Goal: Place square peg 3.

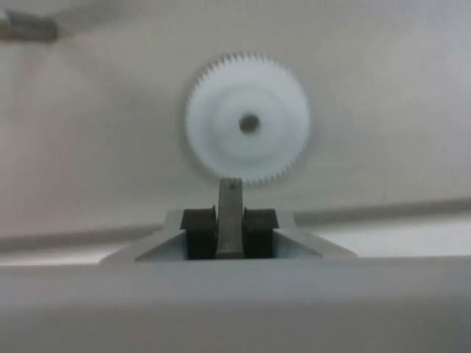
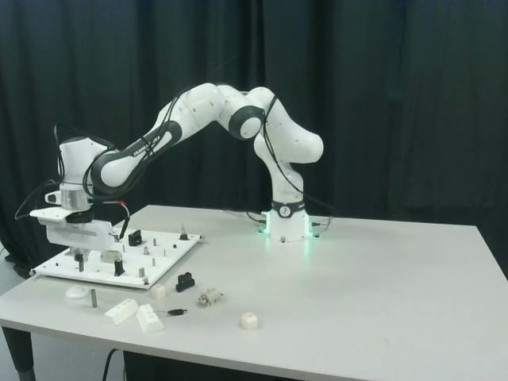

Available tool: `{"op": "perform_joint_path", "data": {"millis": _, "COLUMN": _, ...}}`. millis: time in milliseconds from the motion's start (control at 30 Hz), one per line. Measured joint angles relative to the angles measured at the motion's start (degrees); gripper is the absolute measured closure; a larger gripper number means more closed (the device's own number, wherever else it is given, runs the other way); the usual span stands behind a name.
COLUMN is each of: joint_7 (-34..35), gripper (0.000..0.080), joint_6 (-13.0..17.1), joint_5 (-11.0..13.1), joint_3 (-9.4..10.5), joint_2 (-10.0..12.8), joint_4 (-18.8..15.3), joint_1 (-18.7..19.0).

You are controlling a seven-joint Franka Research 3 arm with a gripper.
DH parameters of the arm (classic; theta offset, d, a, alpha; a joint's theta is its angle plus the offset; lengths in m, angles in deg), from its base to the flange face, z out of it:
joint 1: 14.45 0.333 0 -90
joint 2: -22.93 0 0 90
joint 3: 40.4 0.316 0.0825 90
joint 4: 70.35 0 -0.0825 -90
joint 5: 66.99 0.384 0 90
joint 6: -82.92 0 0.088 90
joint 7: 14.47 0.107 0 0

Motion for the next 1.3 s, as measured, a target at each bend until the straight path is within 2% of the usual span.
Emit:
{"op": "perform_joint_path", "data": {"millis": 233, "joint_7": 1.13, "gripper": 0.0727, "joint_6": -0.30, "joint_5": 0.00, "joint_3": 0.92, "joint_2": 3.03, "joint_4": 3.60, "joint_1": 0.02}}
{"op": "perform_joint_path", "data": {"millis": 433, "joint_7": 1.47, "gripper": 0.0727, "joint_6": -1.76, "joint_5": 0.00, "joint_3": 1.62, "joint_2": 4.35, "joint_4": 5.34, "joint_1": 0.17}}
{"op": "perform_joint_path", "data": {"millis": 633, "joint_7": 1.47, "gripper": 0.0727, "joint_6": -2.72, "joint_5": 0.00, "joint_3": 2.51, "joint_2": 4.70, "joint_4": 5.83, "joint_1": 0.32}}
{"op": "perform_joint_path", "data": {"millis": 1300, "joint_7": 1.47, "gripper": 0.0727, "joint_6": -2.84, "joint_5": -0.10, "joint_3": 2.52, "joint_2": 6.69, "joint_4": 5.98, "joint_1": 1.05}}
